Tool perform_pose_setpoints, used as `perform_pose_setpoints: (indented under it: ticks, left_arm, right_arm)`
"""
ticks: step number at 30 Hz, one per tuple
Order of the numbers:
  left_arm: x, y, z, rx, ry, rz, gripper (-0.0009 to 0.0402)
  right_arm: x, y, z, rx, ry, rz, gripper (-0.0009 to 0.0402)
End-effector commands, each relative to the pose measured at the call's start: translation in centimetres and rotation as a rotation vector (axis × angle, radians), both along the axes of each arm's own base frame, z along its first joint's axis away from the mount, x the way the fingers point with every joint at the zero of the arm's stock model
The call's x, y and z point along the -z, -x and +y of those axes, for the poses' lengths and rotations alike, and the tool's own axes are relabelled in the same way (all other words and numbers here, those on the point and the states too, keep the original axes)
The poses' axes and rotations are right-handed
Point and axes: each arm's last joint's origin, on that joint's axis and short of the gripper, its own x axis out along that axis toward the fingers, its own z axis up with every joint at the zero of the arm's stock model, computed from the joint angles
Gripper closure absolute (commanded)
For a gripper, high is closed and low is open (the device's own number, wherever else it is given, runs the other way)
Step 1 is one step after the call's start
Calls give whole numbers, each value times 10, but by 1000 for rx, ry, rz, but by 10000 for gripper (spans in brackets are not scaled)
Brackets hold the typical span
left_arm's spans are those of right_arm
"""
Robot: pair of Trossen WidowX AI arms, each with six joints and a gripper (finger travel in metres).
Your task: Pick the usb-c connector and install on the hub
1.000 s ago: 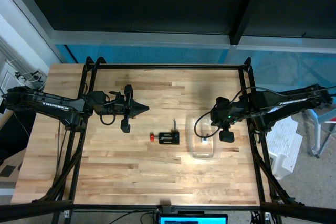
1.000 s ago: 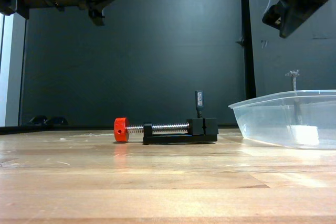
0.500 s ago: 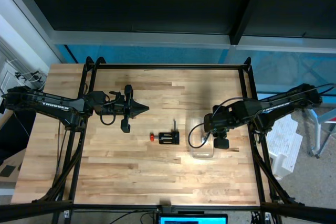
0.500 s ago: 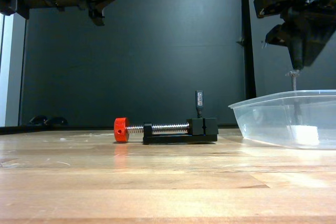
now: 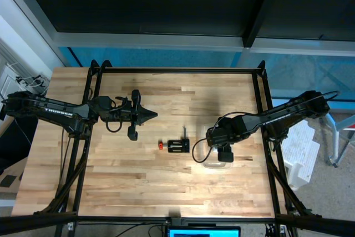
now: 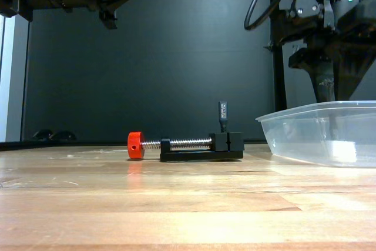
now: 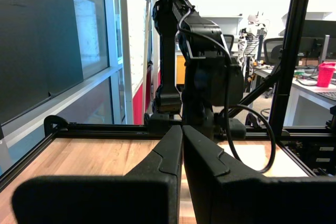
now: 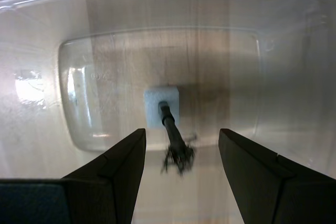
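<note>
So the short black usb-c connector with the frayed cable tail [image 8: 169, 118] is standing upright, plugged into a little pale foam block [image 8: 155, 102] on the floor of a clear plastic tub [image 6: 294, 132]. It's not being held by anything, and nowhere near installed.

The right gripper [image 8: 181, 132] is hanging right over it, pointing straight down into the tub. Its jaws are spread wide, and the connector is sitting in the gap between them, a bit closer to the left-hand finger and not touching either one. From the low view I can't tell how far above the tips the cable end is.

Out past those jaws, well apart from the tub, a small black screw clamp with a red knob [image 6: 197, 148] is lying on the wooden table [image 5: 111, 181]. It's pinching a thin black upright piece [image 6: 222, 111], which I'm guessing is the hub.

The left gripper [image 7: 182, 128] is hovering high over the table's left side. Its jaws are pressed together with nothing in them, and they're pointing toward the right arm.

My read: this is the pick step, just before the grab. Next move probably calls for centring the connector between the fingers, dropping a little lower, then closing on the black body rather than the frayed end so it's coming out of the foam straight.
</note>
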Motion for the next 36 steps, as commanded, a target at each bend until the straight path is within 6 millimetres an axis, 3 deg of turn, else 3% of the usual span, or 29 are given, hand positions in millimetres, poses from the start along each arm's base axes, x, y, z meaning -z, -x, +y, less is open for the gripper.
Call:
perform_pose_setpoints:
  ticks: [1, 10, 20, 28, 36]
  left_arm:
    - [0, 0, 0, 0, 0, 0, 393]
    - [0, 0, 0, 0, 0, 0, 393]
    - [0, 0, 0, 0, 0, 0, 393]
    - [0, 0, 0, 0, 0, 0, 393]
    - [0, 0, 0, 0, 0, 0, 393]
  right_arm:
    - [10, -2, 1, -3, 2, 7, 201]
    - [29, -6, 4, -13, 5, 15, 201]
    - [34, -6, 5, -15, 3, 9, 206]
    - [34, -6, 6, -16, 2, 9, 250]
    - [34, -6, 6, -17, 2, 10, 329]
